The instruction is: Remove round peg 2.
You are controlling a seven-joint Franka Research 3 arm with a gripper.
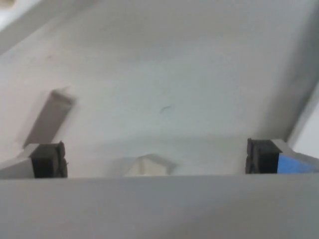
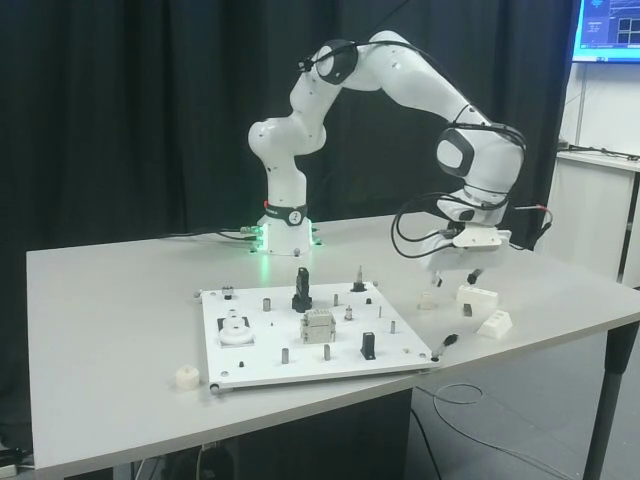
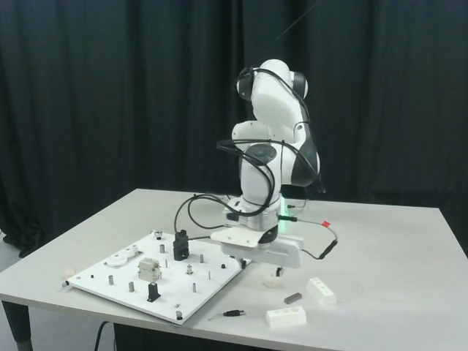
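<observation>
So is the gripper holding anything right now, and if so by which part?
Nothing is held. The gripper is open, its fingertips wide apart over bare grey table.

Grey table [image 2: 110, 300] under white board [image 2: 320, 350]

Matt bench, glossy arm, cloth backdrop
The grey bench [image 2: 110, 300] looks smooth and matt; the white arm [image 2: 400, 80] has glossy plastic shells; the white board [image 2: 260, 365] seems smooth plastic bearing small metal-looking pegs [image 2: 285, 355]; black curtain [image 3: 110, 95] hangs as matt cloth
</observation>
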